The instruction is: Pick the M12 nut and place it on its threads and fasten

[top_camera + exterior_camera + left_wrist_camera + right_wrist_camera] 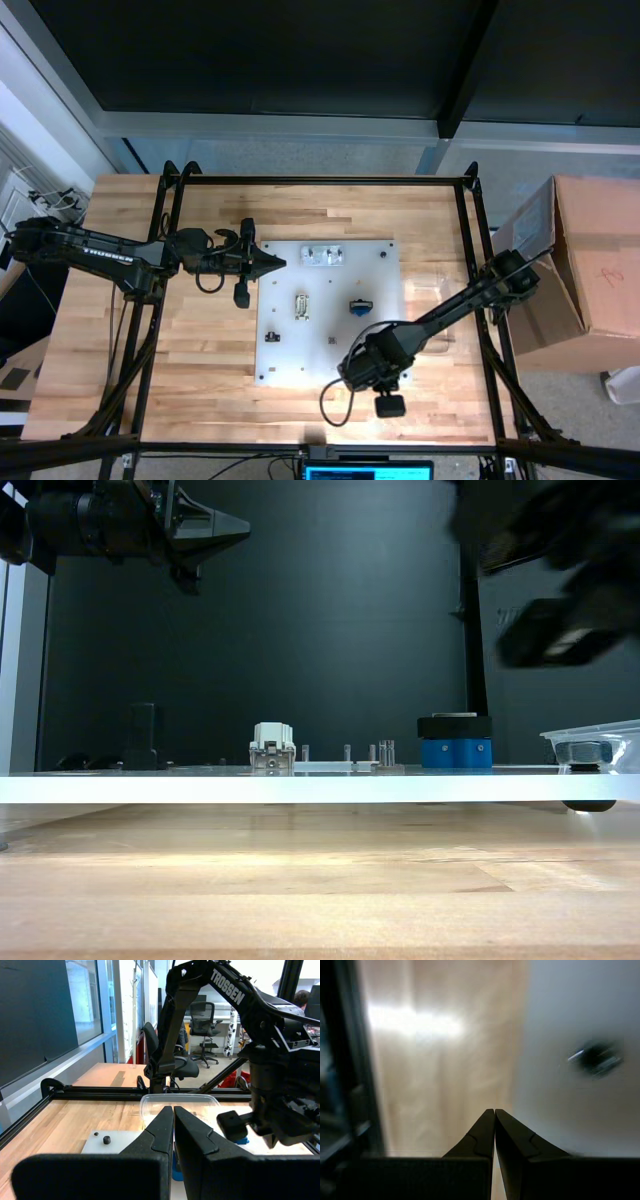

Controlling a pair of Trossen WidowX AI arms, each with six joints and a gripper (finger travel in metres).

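Observation:
In the low view a small silver nut (583, 751) sits on top of its stud at the right end of the white board (300, 785), in front of the clear tray (605, 732). How far down it is run I cannot tell. The right wrist view shows it blurred, as a dark and silver spot (597, 1056) on the board, apart from my right gripper (494, 1111), which is shut on nothing. In the high view that gripper (352, 372) hangs over the board's near right part and the arm hides the stud. My left gripper (275, 263) is shut and held high by the board's left edge.
On the board (300, 340) stand a blue block with a black cap (360, 307) and a white connector (300, 305). The clear tray (440, 290) lies to the board's right. A cardboard box (580, 270) stands beyond the black frame rail at the right.

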